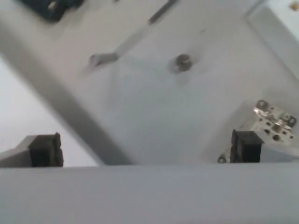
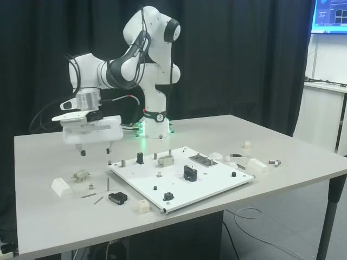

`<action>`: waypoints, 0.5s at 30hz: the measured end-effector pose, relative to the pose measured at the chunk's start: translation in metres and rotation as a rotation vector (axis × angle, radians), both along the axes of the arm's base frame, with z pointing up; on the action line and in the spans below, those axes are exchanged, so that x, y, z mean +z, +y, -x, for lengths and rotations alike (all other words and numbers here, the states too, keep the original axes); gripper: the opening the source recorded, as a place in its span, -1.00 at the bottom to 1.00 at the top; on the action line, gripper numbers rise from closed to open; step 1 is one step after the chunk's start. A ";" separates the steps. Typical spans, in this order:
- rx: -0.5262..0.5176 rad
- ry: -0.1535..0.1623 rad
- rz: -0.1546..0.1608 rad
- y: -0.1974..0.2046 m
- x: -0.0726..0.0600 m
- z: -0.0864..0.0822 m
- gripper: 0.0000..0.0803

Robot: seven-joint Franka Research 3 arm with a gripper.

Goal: Remove square peg 4.

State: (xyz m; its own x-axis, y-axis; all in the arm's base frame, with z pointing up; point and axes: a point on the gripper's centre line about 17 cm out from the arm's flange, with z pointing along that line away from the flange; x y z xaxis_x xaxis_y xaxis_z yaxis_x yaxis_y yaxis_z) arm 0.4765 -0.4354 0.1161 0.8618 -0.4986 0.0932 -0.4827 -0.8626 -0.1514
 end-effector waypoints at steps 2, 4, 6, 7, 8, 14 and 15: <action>0.043 0.005 -0.004 0.006 0.002 0.000 0.99; 0.077 0.014 -0.007 0.011 0.003 0.001 0.99; 0.116 0.025 -0.009 0.018 0.004 0.003 0.99; 0.137 0.030 -0.009 0.021 0.005 0.004 0.99; 0.161 0.035 -0.009 0.024 0.006 0.006 0.99; 0.291 0.059 -0.013 0.047 0.009 0.012 0.99; 0.301 0.064 -0.014 0.050 0.009 0.012 0.99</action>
State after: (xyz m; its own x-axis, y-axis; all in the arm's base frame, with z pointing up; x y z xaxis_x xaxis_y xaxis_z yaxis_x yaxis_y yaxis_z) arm 0.4642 -0.3851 0.1255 0.9748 -0.2209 0.0294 -0.2147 -0.9664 -0.1415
